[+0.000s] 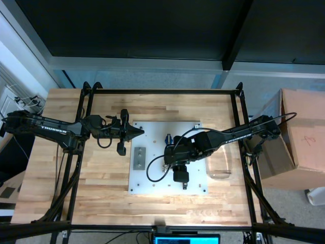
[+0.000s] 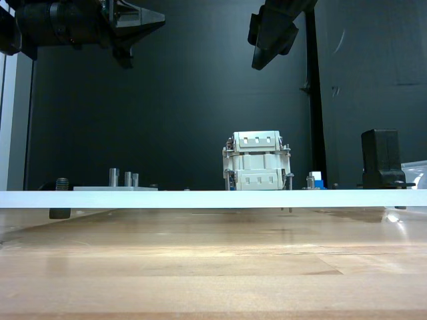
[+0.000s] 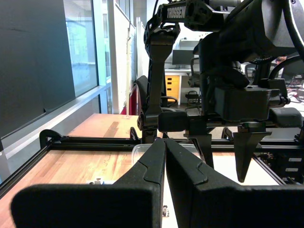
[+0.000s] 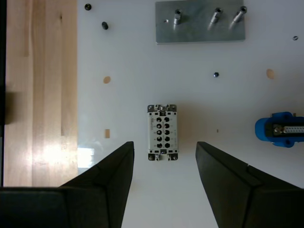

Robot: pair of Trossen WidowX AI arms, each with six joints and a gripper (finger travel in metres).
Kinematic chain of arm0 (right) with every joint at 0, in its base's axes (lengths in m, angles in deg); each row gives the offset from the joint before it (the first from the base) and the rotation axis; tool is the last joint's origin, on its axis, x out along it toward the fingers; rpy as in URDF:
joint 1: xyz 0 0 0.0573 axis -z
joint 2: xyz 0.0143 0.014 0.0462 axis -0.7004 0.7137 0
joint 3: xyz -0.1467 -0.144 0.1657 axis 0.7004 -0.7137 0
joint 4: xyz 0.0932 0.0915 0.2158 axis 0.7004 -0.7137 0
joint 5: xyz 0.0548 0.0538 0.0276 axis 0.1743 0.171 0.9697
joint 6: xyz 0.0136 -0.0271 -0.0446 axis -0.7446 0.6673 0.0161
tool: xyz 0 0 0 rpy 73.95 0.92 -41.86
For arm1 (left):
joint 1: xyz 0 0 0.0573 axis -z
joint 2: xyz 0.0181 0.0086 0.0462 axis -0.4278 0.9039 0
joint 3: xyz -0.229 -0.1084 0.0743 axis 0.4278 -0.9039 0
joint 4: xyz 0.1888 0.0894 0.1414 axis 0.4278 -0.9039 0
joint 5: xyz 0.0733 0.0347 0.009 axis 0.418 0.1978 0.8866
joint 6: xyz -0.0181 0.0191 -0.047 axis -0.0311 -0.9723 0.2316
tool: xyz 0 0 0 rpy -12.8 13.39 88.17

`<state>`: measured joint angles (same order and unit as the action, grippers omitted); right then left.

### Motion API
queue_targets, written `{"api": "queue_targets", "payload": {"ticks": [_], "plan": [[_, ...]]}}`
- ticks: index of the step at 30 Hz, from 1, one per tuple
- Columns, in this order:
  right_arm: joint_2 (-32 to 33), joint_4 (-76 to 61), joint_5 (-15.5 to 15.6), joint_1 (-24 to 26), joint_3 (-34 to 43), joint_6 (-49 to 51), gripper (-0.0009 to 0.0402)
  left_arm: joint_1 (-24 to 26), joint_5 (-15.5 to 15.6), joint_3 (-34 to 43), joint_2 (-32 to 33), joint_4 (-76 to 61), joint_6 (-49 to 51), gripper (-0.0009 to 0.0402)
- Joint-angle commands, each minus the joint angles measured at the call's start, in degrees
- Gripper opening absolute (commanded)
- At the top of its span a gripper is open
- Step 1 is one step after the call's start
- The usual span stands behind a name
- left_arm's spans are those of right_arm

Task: Remove the HAN10E connector from the taskboard and place in the container

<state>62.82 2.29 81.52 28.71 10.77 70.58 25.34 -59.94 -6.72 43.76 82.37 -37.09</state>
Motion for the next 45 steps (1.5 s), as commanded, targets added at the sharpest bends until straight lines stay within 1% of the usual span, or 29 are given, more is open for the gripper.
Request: {"api": "queue_targets", "payload": {"ticks": [1, 7, 13, 17, 20, 25, 31, 39, 45], "plan": [[0.00, 0.00, 0.11, 0.00, 0.04, -0.02, 0.0200, -0.02, 0.00, 0.00, 0.00, 0.02, -0.02, 0.0000], [0.00, 0.00, 0.13, 0.00, 0.04, -0.02, 0.0214, -0.02, 0.00, 0.00, 0.00, 0.02, -0.02, 0.0000], [0.00, 0.00, 0.11, -0.02, 0.04, -0.04, 0.0217, 0.00, 0.00, 0.00, 0.00, 0.02, -0.02, 0.0000], [1.20, 0.00, 0.13, -0.02, 0.04, -0.04, 0.0218, -0.02, -0.02, 0.00, 0.00, 0.02, -0.02, 0.0000], [2.97, 0.07, 0.20, -0.04, 0.04, -0.04, 0.0225, 0.00, 0.00, 0.00, -0.02, 0.02, -0.02, 0.0000], [5.99, 0.00, 0.20, -0.11, 0.31, -0.09, 0.0248, -0.02, 0.00, 0.00, 0.00, 0.02, -0.02, 0.0000], [10.64, -2.01, 0.22, -0.09, 3.87, -0.02, 0.0272, 0.00, 0.00, 0.00, 0.00, 0.02, -0.02, 0.0000], [15.91, -9.05, 0.22, 0.04, 10.78, 1.44, 0.0275, 0.00, 0.00, 0.00, 0.00, 0.02, -0.02, 0.0000], [17.09, -9.05, 0.17, 0.39, 11.08, 1.81, 0.0275, -0.02, 0.00, 0.00, 0.00, 0.02, -0.02, 0.0000]]}}
